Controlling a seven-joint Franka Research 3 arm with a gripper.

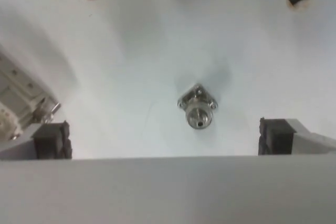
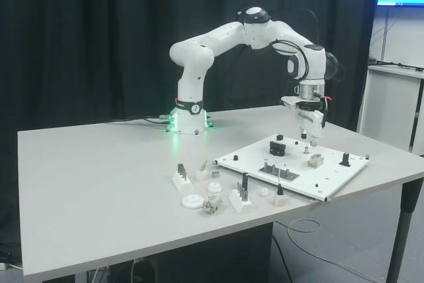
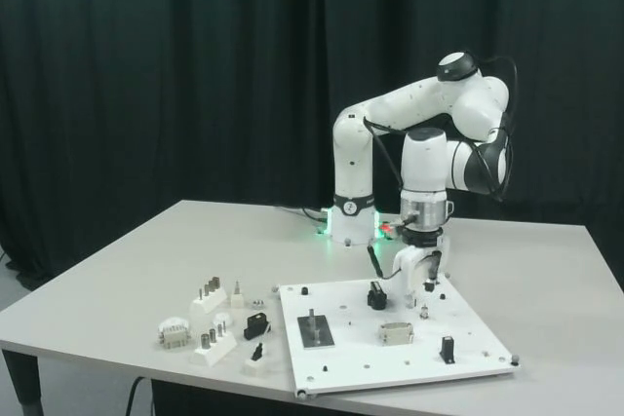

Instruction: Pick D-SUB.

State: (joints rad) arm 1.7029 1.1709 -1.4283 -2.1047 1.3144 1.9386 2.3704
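No part is lifted yet | our claw [image 1: 163, 139] hangs open and empty above the white board [image 3: 390, 343] | the D-SUB plug [image 3: 395, 333] lies nearby on it, ungrasped.

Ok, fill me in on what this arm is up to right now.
The white Franka arm is holding its gripper open above the white board, holding nothing. Straight below, the wrist view shows a small metal connector standing on the board between the two fingertips. The D-SUB lies on the board off to one side, untouched, so the pick has not begun.
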